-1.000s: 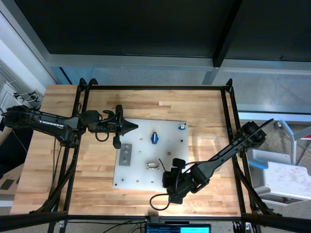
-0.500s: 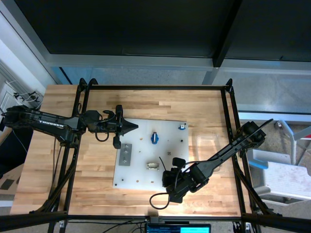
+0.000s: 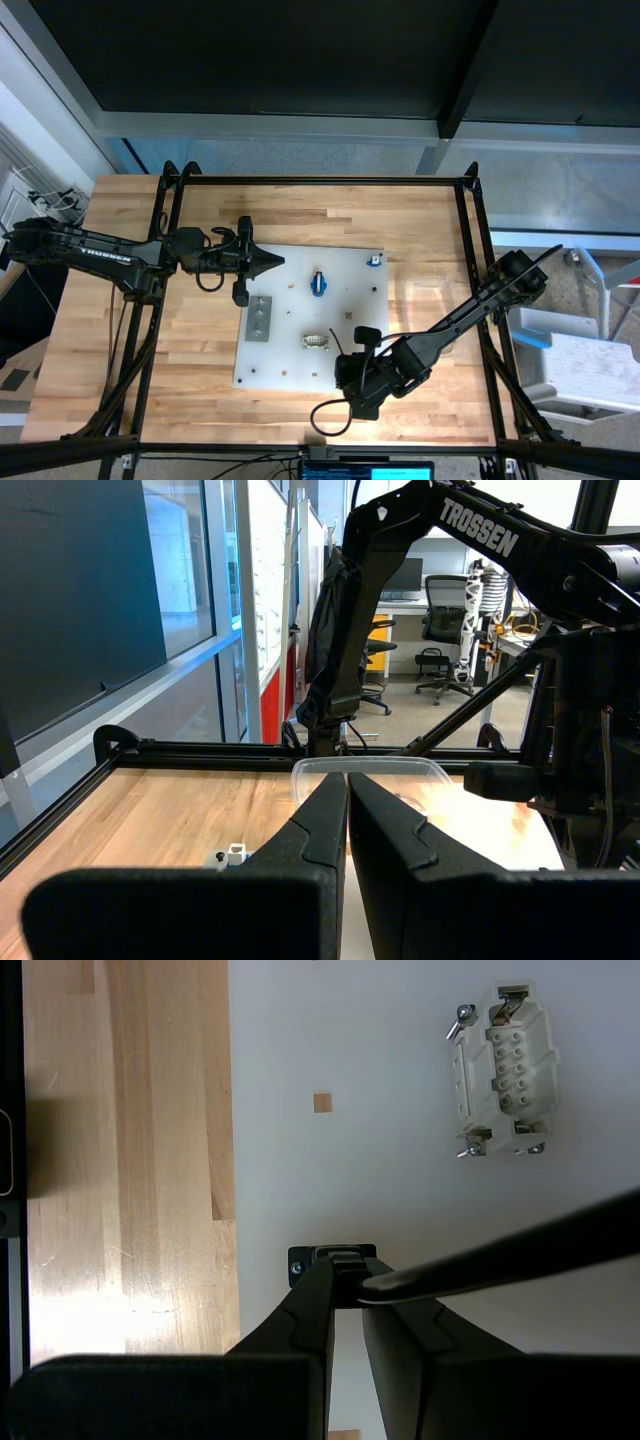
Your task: Remove the USB connector from the USB hub and place in the container
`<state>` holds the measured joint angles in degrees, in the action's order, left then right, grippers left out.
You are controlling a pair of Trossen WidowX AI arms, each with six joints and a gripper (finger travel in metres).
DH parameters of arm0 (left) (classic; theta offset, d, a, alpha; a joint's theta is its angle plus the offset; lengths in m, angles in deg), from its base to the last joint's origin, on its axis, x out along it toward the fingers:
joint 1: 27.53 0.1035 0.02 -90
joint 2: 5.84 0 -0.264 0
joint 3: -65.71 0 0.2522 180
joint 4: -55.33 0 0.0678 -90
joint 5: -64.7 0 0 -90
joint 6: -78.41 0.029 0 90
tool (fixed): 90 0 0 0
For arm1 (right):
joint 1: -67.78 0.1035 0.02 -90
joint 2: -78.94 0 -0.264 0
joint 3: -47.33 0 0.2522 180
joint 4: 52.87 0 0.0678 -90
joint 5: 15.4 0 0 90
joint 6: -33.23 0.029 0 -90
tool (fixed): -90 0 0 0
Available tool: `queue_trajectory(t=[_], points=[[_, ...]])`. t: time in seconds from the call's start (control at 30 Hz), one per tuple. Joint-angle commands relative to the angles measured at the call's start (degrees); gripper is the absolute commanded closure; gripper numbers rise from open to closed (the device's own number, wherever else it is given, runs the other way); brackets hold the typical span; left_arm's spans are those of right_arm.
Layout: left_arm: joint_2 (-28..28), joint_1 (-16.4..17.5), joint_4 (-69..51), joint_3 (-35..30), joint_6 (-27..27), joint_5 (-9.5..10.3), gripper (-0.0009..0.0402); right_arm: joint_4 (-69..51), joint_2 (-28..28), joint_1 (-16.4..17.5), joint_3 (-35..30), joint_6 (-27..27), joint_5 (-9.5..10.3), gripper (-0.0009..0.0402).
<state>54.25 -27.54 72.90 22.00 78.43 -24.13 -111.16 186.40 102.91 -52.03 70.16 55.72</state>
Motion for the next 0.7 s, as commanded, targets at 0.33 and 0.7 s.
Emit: queue_trajectory(t=[0.33,0.7], points=[[0.02,0.0,0.0,0.0,0.02,-0.02,0.0392,-2.21,0.96,-0.61,-1.95,-2.43,2.51,0.0393],[0.02,0.0,0.0,0.0,0.0,-0.02,0.0392,-8.96,4.83,-1.66,-9.07,-5.84,5.55,0.0393]])
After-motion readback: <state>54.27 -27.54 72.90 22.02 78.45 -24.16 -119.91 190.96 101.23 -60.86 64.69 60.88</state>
